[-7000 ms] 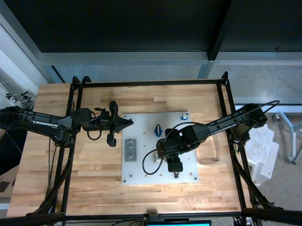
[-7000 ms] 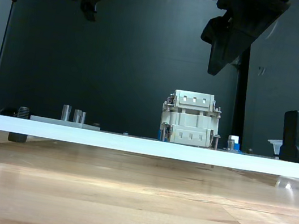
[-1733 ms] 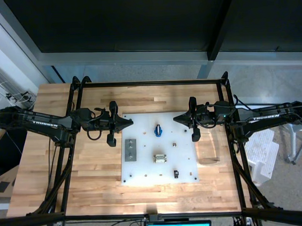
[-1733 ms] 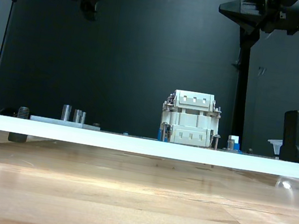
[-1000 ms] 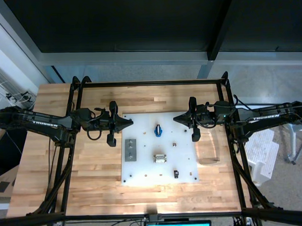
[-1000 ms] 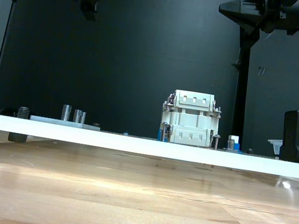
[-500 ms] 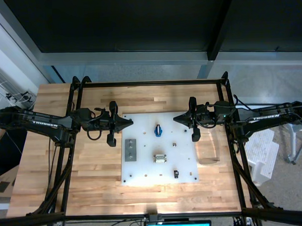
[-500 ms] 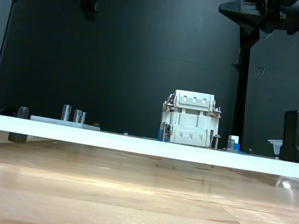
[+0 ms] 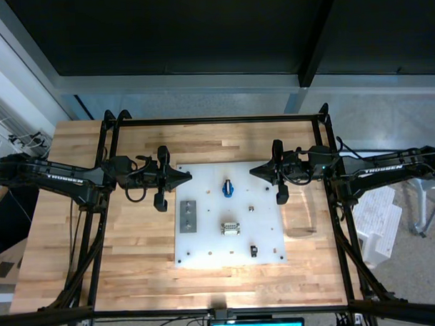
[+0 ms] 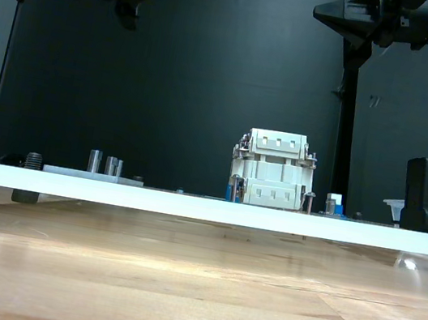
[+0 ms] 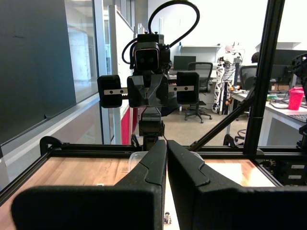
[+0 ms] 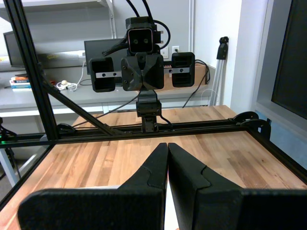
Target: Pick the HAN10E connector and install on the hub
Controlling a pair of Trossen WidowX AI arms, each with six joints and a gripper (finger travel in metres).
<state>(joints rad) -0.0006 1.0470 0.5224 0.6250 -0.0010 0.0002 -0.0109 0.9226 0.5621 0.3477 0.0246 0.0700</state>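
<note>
From above, the connector [image 9: 231,227] sits on the white board [image 9: 206,242], well apart from the left gripper [image 9: 189,176] and right gripper [image 9: 252,172] at its far corners; at table level it stands on the hub [image 10: 267,194]; the left wrist camera shows fingers [image 11: 152,165] pressed together, the right wrist camera fingers [image 12: 154,167] likewise.

Blue knob [image 9: 228,188], grey two-hole block [image 9: 188,215]

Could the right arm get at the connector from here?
Probably yes. The connector sits on the hub mid-board, nothing above it; the right gripper and left gripper, both shut, hover over its far edge.
</note>
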